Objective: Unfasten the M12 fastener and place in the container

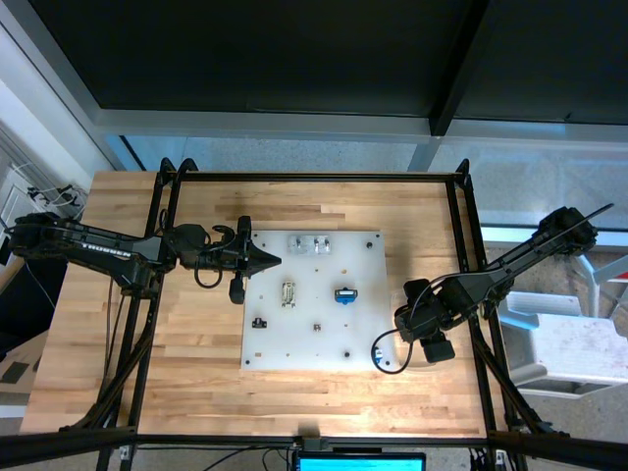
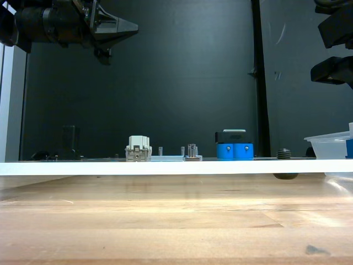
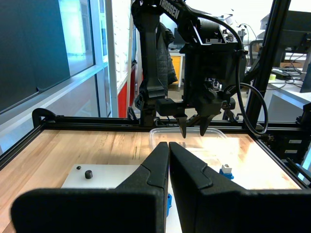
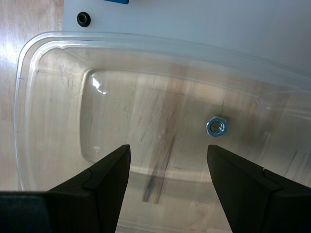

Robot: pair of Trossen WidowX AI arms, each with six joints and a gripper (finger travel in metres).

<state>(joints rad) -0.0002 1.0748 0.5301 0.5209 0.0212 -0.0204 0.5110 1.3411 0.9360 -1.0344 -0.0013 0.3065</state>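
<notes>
- we are finishing placement: nut (image 4: pixel 216 126) lying in the container (image 4: pixel 53 97).
- right gripper (image 4: pixel 167 146) hovering over it, fingers apart; left gripper (image 3: pixel 168 144) at the board (image 1: pixel 294 339)'s left edge, fingers together.
- next we are likely just lifting clear.

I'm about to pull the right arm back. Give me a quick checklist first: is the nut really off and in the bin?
1. Nut lying on the floor of the clear bin: ok.
2. Stud bare, ribs showing: ok.
3. Right end effector open, empty, over the bin and apart from the nut: ok.
4. Right end effector raised clear of the bin's rim: cannot tell.
5. Left end effector shut, holding nothing, raised over the left edge of the white board: ok.
</notes>
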